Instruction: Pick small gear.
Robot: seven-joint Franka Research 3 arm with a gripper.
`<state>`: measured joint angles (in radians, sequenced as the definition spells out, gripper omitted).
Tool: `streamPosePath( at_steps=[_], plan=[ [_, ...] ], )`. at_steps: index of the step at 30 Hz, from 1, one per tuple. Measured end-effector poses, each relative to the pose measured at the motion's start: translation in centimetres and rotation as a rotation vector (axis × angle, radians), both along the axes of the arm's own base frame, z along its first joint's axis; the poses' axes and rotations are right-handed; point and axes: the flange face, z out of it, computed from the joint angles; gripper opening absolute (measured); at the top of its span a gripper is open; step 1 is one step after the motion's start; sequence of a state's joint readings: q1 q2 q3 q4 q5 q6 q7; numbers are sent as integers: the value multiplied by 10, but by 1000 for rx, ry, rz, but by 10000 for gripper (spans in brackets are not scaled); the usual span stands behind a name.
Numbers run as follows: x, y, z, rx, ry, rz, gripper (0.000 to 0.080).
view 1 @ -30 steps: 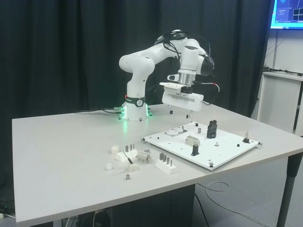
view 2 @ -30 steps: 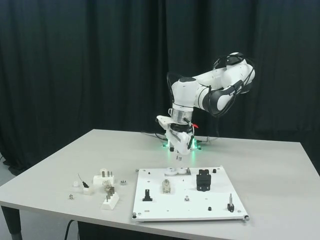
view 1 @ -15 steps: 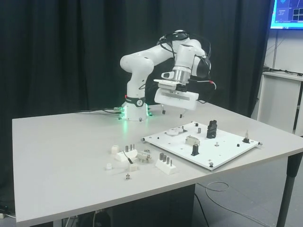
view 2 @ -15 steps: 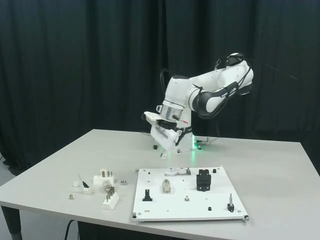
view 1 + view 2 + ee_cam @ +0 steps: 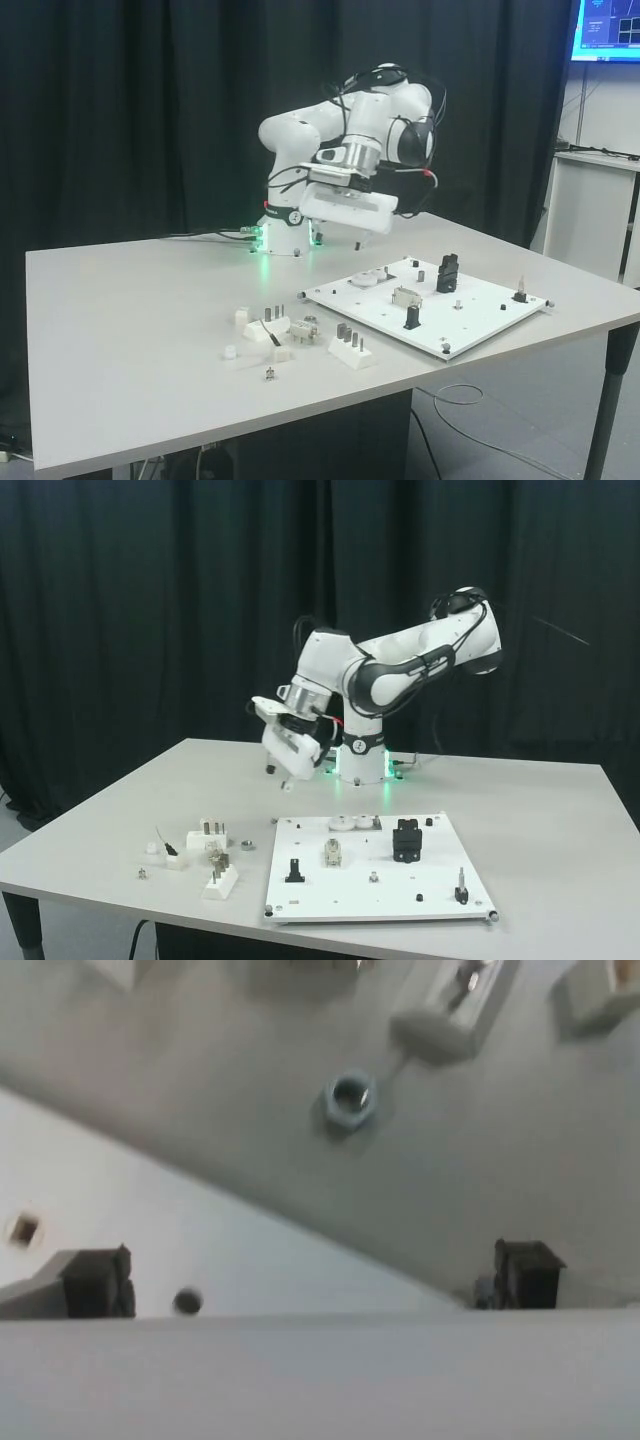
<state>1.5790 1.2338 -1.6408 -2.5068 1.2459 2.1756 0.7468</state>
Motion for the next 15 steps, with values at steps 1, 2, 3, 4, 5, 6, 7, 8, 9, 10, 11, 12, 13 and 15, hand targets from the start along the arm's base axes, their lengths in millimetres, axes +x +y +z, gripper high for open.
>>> streamPosePath(
  at_steps=[1, 2, 3, 4, 5, 6, 7, 8, 9, 10, 11, 12, 13, 15],
  plan=[
    [0, -5, 0, -2, -1, 5, 800],
    [1, -10, -1, -5, -1, 11, 800],
    [1, -15, -1, -9, -1, 16, 800],
    [1, -20, -1, -13, 0, 21, 800],
    [1, -25, -2, -16, 0, 26, 800],
    [1, -30, -2, -19, -1, 30, 800],
    [1, -35, -2, -22, -1, 34, 800],
    [1, -40, -3, -25, -1, 38, 800],
    [1, -45, -4, -27, -2, 42, 800],
    [2, -50, -5, -29, -2, 46, 800],
    [2, -54, -6, -31, -4, 49, 800],
    [2, -59, -6, -34, -5, 53, 800],
    [2, -64, -7, -37, -6, 58, 800],
    [3, -74, -9, -42, -9, 67, 800]
  ],
)
